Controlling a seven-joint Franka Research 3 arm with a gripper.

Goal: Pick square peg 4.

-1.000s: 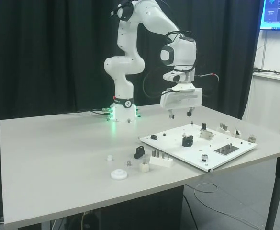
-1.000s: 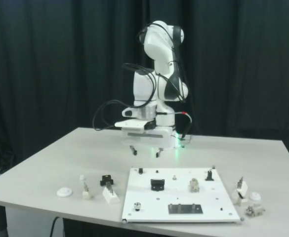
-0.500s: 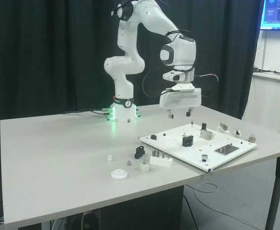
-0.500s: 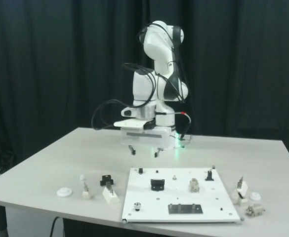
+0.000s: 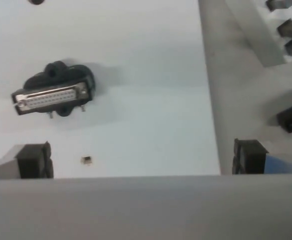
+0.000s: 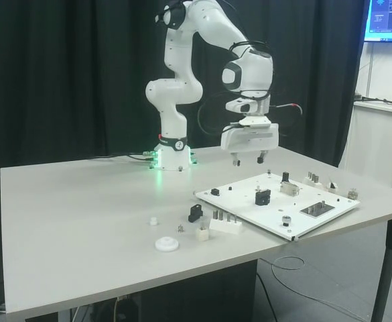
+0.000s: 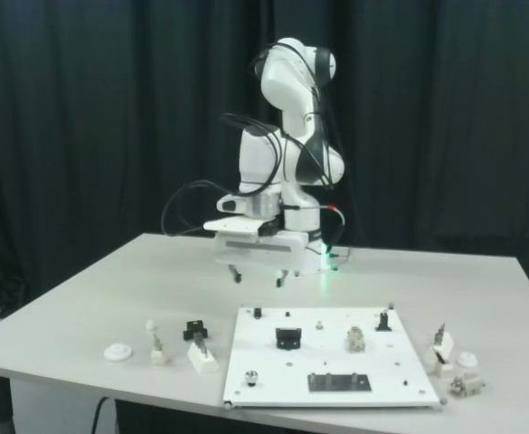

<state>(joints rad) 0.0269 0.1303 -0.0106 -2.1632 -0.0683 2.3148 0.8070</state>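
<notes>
Second room view: the gripper (image 7: 257, 275) hangs in the air above the far left edge of the white board (image 7: 329, 384) — fingers spread, holding nothing. Square pegs stand in the white holder (image 7: 203, 357), left of the board — peg 4 cannot be singled out.

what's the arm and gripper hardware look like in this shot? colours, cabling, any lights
White arm of rounded segments with black joint bands, bolted on the grey table. Green light glows at its base. Black cables loop from the wrist area. The gripper has a wide white body and two short black fingers.
</notes>
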